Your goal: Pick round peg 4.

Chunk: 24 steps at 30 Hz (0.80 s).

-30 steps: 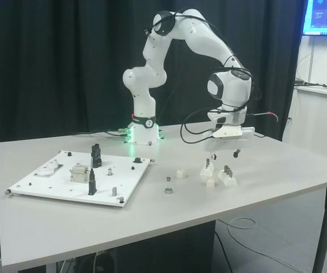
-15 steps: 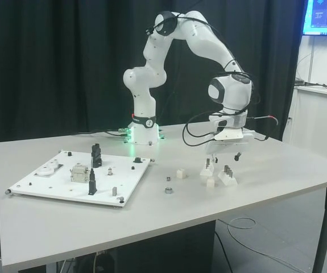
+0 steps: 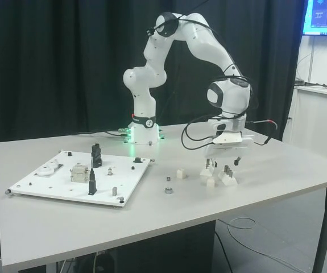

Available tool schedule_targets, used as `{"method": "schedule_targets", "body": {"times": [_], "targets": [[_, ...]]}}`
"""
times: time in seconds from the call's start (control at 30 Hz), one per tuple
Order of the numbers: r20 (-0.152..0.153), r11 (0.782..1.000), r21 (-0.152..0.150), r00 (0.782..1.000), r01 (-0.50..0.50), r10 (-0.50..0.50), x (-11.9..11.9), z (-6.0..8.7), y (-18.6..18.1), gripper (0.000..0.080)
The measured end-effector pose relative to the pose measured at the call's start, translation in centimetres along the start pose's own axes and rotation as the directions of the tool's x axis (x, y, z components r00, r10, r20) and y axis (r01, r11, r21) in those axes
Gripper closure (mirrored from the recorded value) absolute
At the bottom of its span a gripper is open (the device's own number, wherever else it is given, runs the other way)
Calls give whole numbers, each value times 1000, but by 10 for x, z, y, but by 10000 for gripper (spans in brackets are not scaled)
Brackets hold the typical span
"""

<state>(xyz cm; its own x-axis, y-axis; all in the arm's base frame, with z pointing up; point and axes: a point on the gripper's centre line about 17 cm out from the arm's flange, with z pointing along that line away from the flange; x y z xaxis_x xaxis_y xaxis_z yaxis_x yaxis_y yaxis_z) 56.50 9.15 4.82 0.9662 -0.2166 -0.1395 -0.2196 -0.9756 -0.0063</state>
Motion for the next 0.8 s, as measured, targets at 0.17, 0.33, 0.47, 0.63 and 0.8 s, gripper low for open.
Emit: {"method": "schedule_targets", "body": {"times": [0.17,0.33,0.47,0.63,0.8], "targets": [[-1,1000,-1,1000,3,-3,0,3,-1,3],[-5,1000,-1,1000,5,-5,1,6,-3,3],[-5,1000,-2,1000,6,-6,1,7,-3,3],[-3,1000,-3,1000,7,-7,0,9,-4,3],[1,1000,-5,1000,8,-8,-1,12,-4,3]]}}
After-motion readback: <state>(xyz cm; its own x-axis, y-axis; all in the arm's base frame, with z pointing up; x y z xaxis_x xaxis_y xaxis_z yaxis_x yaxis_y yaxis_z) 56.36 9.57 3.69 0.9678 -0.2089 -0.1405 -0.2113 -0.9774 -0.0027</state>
